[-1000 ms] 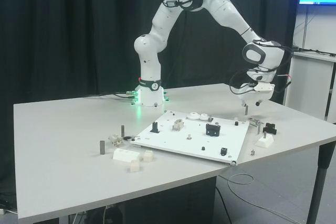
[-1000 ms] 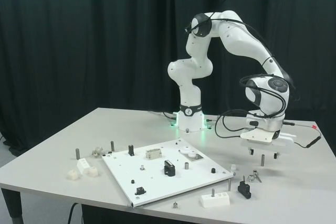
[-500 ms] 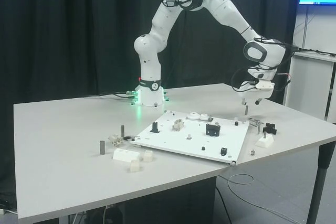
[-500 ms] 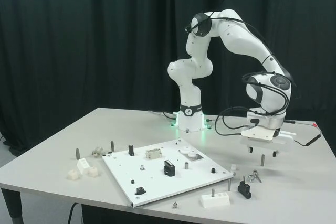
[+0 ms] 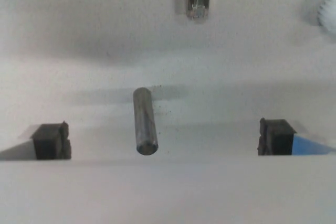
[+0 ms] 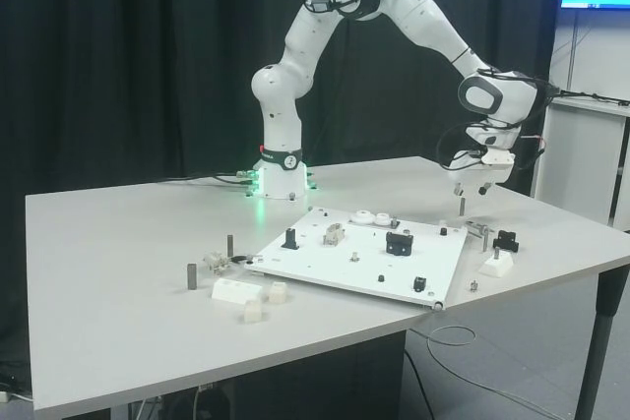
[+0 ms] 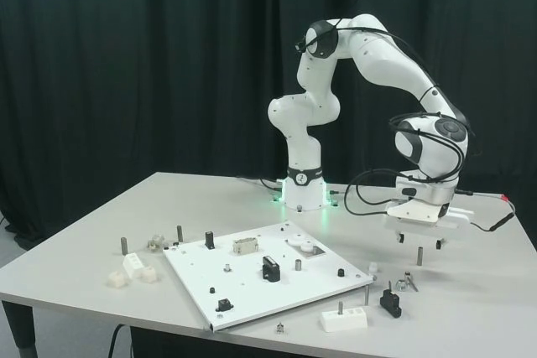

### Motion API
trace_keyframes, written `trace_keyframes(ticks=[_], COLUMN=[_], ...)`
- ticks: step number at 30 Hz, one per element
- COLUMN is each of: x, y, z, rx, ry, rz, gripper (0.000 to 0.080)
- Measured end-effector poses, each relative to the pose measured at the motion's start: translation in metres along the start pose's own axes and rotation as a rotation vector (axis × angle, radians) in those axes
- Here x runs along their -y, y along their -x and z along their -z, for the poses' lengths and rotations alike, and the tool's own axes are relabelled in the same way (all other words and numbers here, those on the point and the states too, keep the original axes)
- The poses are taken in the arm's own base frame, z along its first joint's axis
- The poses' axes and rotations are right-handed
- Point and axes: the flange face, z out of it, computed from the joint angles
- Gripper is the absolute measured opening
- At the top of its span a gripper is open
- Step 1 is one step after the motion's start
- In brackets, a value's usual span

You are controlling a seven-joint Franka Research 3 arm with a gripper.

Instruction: Remove medium gear.

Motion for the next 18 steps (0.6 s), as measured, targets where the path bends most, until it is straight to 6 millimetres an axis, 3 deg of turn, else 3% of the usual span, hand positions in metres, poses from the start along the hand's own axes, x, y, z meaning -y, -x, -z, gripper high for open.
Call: trace_keyframes(ticks=[18], x=[-0.0046], y=[0.0059], z=[0.0071], rx=[-0.051], ry=[0.047], rz=[0.135], gripper=[0.0800])
